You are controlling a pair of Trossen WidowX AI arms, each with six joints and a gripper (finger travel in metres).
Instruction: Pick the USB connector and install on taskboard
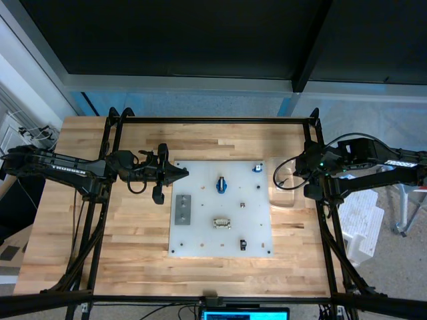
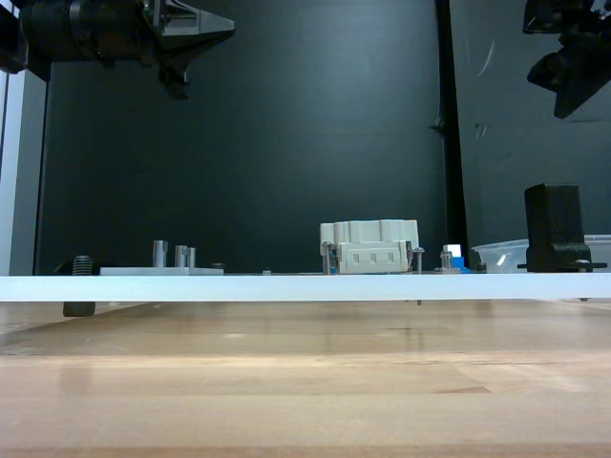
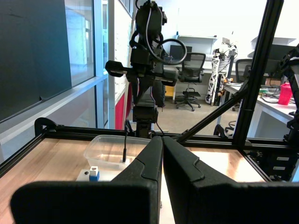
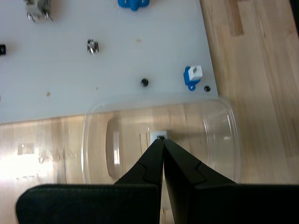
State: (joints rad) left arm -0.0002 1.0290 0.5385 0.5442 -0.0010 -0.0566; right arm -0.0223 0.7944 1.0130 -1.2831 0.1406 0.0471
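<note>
The taskboard is a flat white square in the middle of the table, also seen in the right wrist view. My right gripper is shut and hangs high over a clear tray beside the board's right edge. Its tips line up with a small white piece in the tray. The USB connector is hidden; I cannot make it out in any view. My left gripper is shut and hovers above the board's far left corner, its closed fingertips pointing toward the right arm.
On the board stand a grey block, a blue knob, a metal multi-pin socket, a small black port and a small blue-and-white piece. A black frame rings the wooden table.
</note>
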